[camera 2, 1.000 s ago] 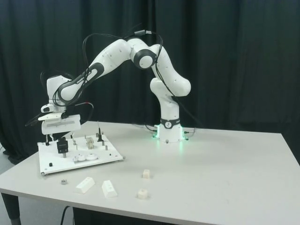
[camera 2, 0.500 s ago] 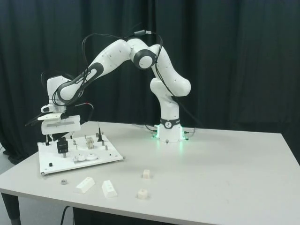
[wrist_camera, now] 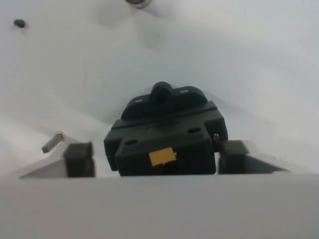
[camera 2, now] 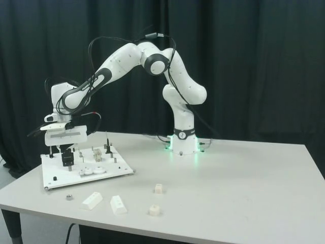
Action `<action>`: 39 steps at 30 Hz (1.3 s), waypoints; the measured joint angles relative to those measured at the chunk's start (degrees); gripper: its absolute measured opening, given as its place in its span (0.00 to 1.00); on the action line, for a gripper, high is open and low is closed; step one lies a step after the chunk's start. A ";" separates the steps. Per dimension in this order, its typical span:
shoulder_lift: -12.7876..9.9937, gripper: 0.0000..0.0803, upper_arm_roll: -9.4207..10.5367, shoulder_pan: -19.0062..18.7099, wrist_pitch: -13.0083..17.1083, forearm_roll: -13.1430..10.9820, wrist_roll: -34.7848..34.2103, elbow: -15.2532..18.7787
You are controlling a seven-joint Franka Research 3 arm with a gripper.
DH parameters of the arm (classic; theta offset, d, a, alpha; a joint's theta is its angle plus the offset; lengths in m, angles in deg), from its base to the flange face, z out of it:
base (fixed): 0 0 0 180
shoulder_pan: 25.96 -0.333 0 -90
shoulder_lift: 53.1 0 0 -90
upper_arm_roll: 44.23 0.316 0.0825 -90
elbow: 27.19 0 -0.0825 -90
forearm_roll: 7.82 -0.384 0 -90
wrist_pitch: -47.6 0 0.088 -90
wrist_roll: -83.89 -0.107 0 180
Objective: Remove D-SUB.
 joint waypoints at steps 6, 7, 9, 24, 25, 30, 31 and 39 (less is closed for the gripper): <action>-0.02 0.62 0.02 0.00 0.73 -0.13 0.00 -0.02; -0.02 0.49 0.02 0.00 0.73 -0.14 0.00 -0.02; -0.02 0.49 0.02 0.00 0.75 -0.16 0.00 -0.02; 0.22 0.49 0.00 -0.08 0.77 -0.21 -0.21 -0.10; 0.33 0.49 -0.01 -0.10 0.76 -0.21 -0.32 -0.11; 1.03 0.49 -0.09 -0.29 0.55 -0.16 -0.78 -0.24; 1.18 0.49 -0.12 -0.34 0.50 -0.12 -0.83 -0.24; 2.53 0.49 -0.21 -0.42 -0.03 0.78 -1.24 -0.26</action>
